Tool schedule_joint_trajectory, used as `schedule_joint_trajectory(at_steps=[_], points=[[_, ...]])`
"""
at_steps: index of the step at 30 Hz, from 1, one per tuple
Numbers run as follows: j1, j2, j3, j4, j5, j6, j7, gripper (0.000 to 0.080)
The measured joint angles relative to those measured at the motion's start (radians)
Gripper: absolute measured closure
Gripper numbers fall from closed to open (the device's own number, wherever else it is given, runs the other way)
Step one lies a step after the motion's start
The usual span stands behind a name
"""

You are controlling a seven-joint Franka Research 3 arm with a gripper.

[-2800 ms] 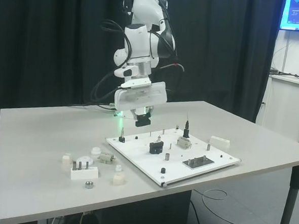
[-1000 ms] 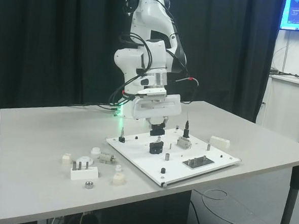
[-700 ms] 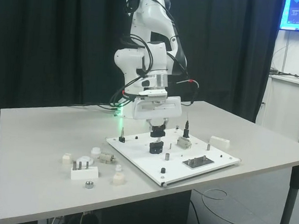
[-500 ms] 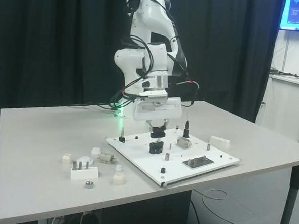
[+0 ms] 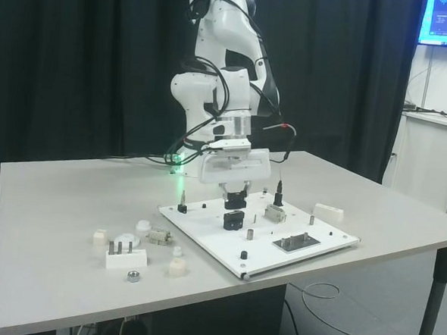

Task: Insert D-SUB.

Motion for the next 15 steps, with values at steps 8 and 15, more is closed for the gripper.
schedule_joint_trajectory(at_steps=[8,15], points=[[0.000,0.003,0.000,-0.007,0.000,0.001,-0.021,0.0422],[0.000,0.004,0.000,-0.010,0.000,0.001,-0.021,0.0422]])
